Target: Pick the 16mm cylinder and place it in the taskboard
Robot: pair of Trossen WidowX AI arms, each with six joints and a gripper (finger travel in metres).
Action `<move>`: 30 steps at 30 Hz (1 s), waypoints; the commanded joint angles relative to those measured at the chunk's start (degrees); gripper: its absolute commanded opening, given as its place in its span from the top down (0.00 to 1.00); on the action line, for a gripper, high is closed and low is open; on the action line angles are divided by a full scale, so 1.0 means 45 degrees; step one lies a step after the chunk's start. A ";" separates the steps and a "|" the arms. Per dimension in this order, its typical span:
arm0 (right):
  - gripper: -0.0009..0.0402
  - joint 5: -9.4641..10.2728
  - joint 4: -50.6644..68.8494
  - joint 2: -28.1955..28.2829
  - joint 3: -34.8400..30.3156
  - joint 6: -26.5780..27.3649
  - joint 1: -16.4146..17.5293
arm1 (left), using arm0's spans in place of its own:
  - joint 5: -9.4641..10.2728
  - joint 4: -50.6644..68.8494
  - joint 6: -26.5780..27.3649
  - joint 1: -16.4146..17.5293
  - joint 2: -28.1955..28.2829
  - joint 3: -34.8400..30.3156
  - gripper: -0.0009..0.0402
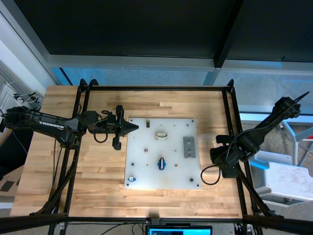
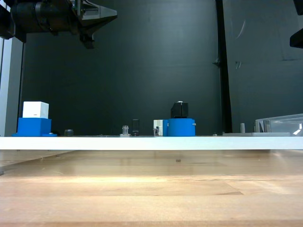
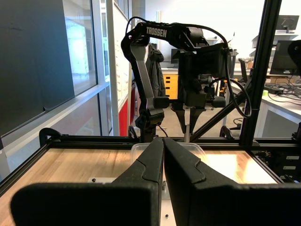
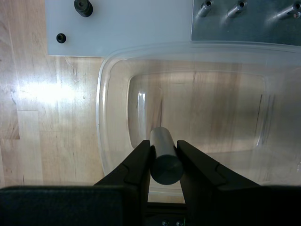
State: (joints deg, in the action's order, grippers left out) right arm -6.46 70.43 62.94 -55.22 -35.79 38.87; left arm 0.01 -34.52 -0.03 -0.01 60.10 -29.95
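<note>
Right hand clamped on 16mm cylinder over clear tray, tabletop right edge. Left hand pressed together, raised by taskboard left edge. Right arm reads TROSSEN.

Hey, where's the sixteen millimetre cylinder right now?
In the right wrist view, the 16mm cylinder is gripped in the right tool above the clear tray, just right of the taskboard; the left tool hangs shut over the taskboard's left edge.

16mm cylinder — grey, in right hand | taskboard — white, flat, beside left hand
</note>
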 commanded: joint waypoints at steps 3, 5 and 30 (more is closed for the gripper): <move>0.88 -0.0005 -0.0010 0.0015 0.0000 0.0053 0.0000 | -0.0005 0.0000 -0.0005 0.0005 0.0000 0.0000 0.98; 0.88 0.0000 -0.0010 0.0015 0.0000 0.0053 0.0000 | -0.0005 0.0000 -0.0005 0.0000 0.0005 0.0000 0.98; 0.88 0.0010 -0.0753 0.2730 -0.1894 0.1413 -0.2293 | -0.0005 0.0000 -0.0005 0.0000 0.0005 0.0000 0.98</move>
State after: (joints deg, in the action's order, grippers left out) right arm -6.46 67.13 74.56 -63.20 -29.43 28.86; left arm -0.01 -34.52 -0.03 -0.01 60.10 -29.93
